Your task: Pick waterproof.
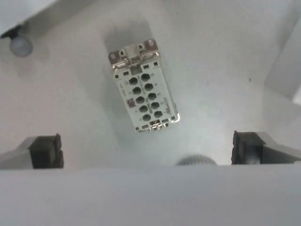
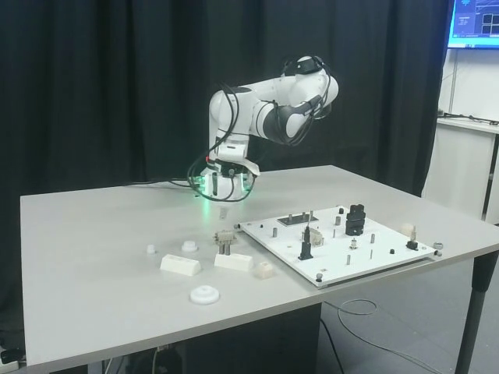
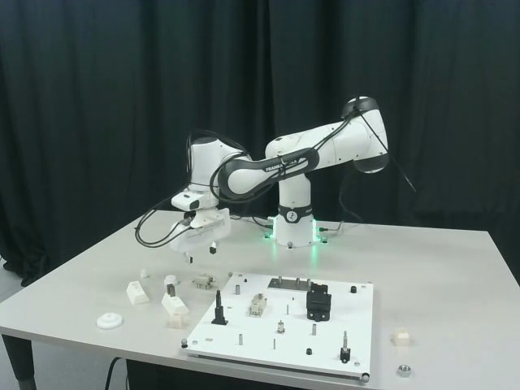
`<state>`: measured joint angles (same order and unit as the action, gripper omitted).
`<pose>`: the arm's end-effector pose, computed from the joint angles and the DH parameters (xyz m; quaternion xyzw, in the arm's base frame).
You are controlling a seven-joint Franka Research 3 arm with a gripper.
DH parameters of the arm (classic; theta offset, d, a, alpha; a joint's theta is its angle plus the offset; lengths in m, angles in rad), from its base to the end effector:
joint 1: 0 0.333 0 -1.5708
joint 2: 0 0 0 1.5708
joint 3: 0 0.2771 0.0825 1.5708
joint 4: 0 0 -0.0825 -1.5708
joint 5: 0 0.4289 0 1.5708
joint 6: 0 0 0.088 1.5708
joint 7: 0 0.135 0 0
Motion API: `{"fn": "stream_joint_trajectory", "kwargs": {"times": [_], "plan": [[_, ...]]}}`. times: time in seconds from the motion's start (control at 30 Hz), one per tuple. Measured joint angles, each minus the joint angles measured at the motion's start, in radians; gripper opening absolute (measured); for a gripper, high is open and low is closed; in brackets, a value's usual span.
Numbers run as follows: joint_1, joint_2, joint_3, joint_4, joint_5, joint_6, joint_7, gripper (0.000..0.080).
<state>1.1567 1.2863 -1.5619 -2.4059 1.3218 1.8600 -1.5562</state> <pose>0.4279 -0.2541 0.2054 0.9841 0.1710 -0.0228 0.0416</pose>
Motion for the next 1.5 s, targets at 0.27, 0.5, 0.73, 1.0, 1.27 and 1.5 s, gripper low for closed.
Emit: {"fn": "stream_joint_trajectory", "kwargs": {"times": [0.27,0.5,0.73,1.0,1.27,1.5], "plan": [[0.010,-0.001,0.003,-0.002,0.002,0.000,-0.098,0.0800],[0.012,-0.001,0.017,-0.006,0.005,0.000,-0.150,0.0800],[0.012,-0.001,0.036,-0.018,0.028,0.014,-0.187,0.0800],[0.012,-0.001,0.069,-0.038,0.083,0.050,-0.217,0.0800],[0.006,0.000,0.104,-0.045,0.130,0.071,-0.218,0.0800],[-0.002,0.001,0.131,-0.044,0.161,0.082,-0.242,0.0800]]}}
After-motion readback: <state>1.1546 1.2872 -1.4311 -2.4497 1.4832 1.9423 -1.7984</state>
